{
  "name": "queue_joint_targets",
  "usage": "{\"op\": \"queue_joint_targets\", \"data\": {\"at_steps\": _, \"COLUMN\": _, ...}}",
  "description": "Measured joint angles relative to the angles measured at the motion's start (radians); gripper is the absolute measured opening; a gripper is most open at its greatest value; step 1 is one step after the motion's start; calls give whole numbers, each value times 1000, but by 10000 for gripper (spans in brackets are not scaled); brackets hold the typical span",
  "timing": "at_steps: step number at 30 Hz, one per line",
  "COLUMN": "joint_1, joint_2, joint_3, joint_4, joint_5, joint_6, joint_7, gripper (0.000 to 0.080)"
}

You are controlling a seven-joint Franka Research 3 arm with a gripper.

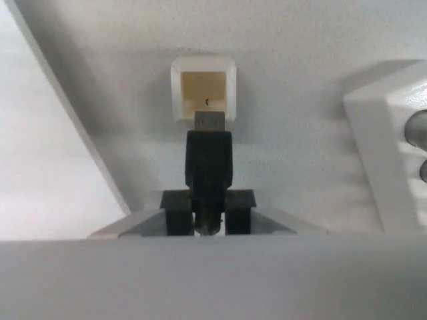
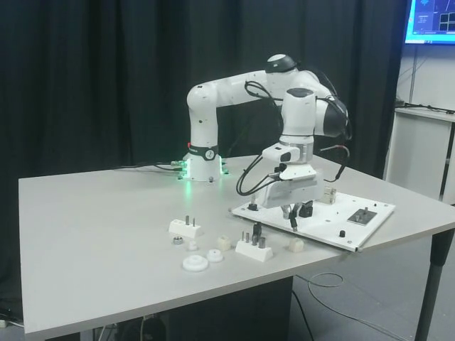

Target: Insert USB.

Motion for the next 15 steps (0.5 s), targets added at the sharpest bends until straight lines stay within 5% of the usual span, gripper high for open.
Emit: {"op": "queue_joint_targets", "data": {"at_steps": 15, "joint_1": 7, "joint_2": -2, "joint_3": -31, "joint_4": 18, "joint_5": -26, "joint_6": -19, "joint_7": 0, "gripper": 95}}
